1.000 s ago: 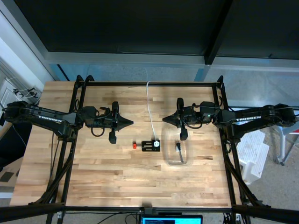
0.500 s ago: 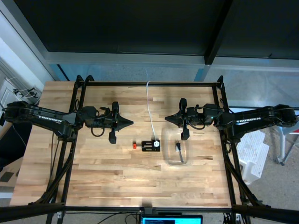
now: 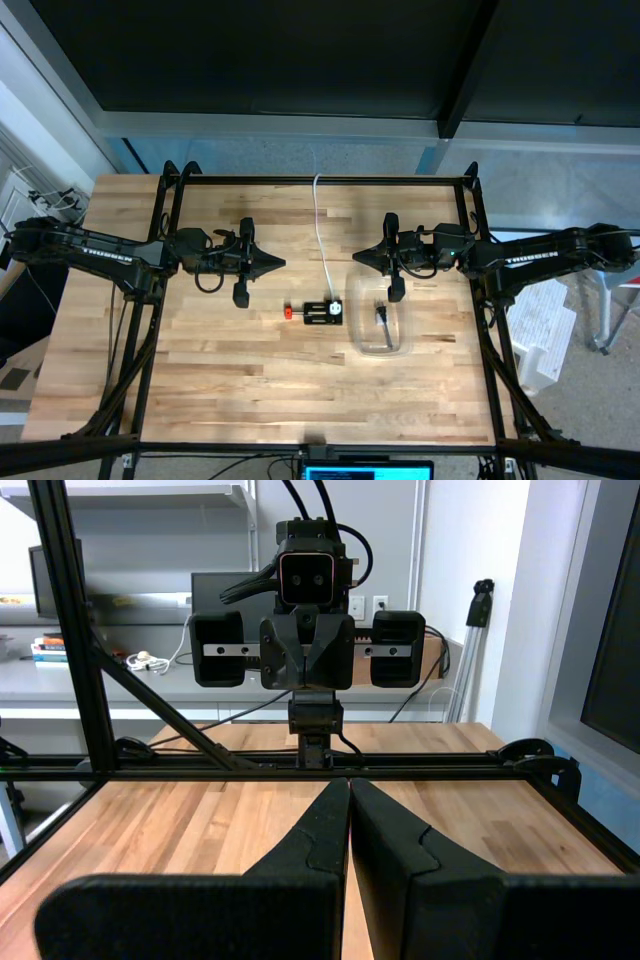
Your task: Remove the power plug from the receptacle and place in the container
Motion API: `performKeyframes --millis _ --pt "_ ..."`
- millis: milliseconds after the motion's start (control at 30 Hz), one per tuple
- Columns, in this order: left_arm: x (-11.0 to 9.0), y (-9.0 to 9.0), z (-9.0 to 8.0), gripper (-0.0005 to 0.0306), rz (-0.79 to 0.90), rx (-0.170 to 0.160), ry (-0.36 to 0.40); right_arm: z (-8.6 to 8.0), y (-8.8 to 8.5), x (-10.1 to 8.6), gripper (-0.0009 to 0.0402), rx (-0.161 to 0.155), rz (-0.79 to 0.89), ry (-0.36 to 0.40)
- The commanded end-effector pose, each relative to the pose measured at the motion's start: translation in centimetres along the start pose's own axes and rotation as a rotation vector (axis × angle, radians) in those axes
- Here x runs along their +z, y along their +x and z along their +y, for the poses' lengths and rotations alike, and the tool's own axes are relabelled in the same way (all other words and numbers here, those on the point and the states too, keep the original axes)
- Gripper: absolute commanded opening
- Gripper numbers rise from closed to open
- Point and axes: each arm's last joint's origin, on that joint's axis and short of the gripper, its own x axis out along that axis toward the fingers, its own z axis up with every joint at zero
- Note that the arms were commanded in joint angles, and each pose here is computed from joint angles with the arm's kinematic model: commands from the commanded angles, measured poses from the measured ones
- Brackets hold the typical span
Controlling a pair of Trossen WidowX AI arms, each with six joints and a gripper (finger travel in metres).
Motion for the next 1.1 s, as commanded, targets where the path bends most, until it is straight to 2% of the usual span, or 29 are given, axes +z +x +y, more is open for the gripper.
performKeyframes --millis 33,1100 --pt "0.0 0.01 0.01 0.0 0.0 0.0 0.0 0.01 0.02 0.0 0.0 0.0 0.0 0.001" --pt "0.01 0.01 0.01 0.0 0.0 0.0 0.0 0.0 0.01 -0.26 0.0 0.0 0.028 0.002"
